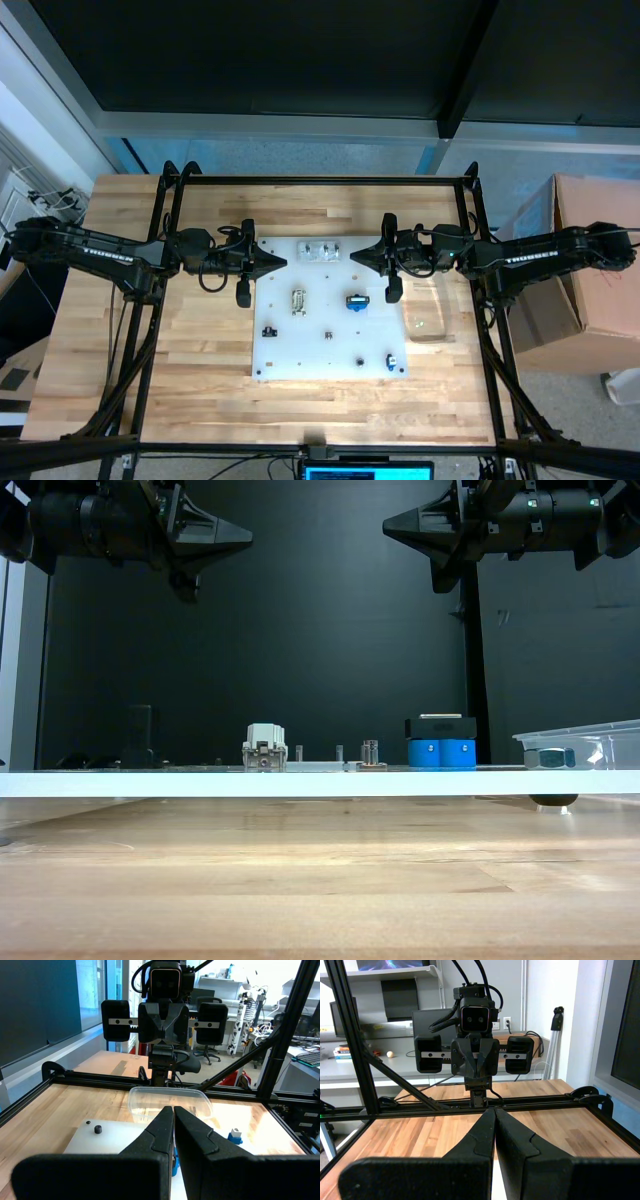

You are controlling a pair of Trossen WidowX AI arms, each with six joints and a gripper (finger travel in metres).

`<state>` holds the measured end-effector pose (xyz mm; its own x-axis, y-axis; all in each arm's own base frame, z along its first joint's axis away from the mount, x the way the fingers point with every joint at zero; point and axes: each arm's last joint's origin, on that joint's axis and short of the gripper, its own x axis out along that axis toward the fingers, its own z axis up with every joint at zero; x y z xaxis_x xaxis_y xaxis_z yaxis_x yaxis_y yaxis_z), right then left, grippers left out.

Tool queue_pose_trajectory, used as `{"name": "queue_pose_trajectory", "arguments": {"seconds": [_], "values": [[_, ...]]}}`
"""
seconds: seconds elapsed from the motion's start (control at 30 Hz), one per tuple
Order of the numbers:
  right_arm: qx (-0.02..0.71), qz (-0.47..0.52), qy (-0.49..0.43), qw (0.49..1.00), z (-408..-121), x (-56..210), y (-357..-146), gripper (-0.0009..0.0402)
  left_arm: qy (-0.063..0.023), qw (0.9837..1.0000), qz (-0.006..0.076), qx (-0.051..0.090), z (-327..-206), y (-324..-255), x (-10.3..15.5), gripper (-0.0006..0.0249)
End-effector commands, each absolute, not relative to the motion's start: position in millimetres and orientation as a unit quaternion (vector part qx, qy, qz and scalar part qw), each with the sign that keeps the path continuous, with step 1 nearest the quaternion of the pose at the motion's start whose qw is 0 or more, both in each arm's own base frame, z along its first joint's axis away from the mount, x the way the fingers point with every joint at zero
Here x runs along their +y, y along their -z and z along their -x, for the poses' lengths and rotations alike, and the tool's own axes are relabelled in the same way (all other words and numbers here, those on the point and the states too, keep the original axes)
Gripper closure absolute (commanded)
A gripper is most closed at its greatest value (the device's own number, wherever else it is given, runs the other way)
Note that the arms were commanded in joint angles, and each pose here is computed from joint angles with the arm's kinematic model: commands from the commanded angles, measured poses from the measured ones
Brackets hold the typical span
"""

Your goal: Unfasten the M12 nut and place it in the container

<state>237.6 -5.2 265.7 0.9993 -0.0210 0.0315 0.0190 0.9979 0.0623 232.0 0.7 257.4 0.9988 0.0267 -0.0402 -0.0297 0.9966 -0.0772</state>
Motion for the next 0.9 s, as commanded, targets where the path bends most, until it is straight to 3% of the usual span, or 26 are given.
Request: {"name": "queue_pose_trajectory", "arguments": {"seconds": [0.03,0.4,0.53,0.73,0.9], "values": [[-0.016,-0.031,0.010,0.999,-237.6,-5.1,-265.8,0.0393,-0.0141,0.9990,0.0387,0.020,-232.1,-257.5,0.7,0.0243],[-0.021,-0.010,0.015,1.000,-237.6,-5.2,-266.8,0.0393,-0.0143,0.9990,0.0387,0.019,-232.1,-257.6,0.8,0.0243],[-0.007,-0.095,-0.029,0.995,-238.1,-2.5,-265.6,0.0393,-0.0141,0.9990,0.0387,0.019,-232.1,-257.5,0.7,0.0243],[0.100,-0.094,-0.065,0.988,-241.1,11.6,-261.1,0.0393,-0.0141,0.9990,0.0387,0.020,-232.1,-257.5,0.7,0.0243],[0.215,-0.081,-0.095,0.969,-236.0,41.1,-261.0,0.0393,-0.0141,0.9990,0.0387,0.020,-232.1,-257.5,0.7,0.0243]]}}
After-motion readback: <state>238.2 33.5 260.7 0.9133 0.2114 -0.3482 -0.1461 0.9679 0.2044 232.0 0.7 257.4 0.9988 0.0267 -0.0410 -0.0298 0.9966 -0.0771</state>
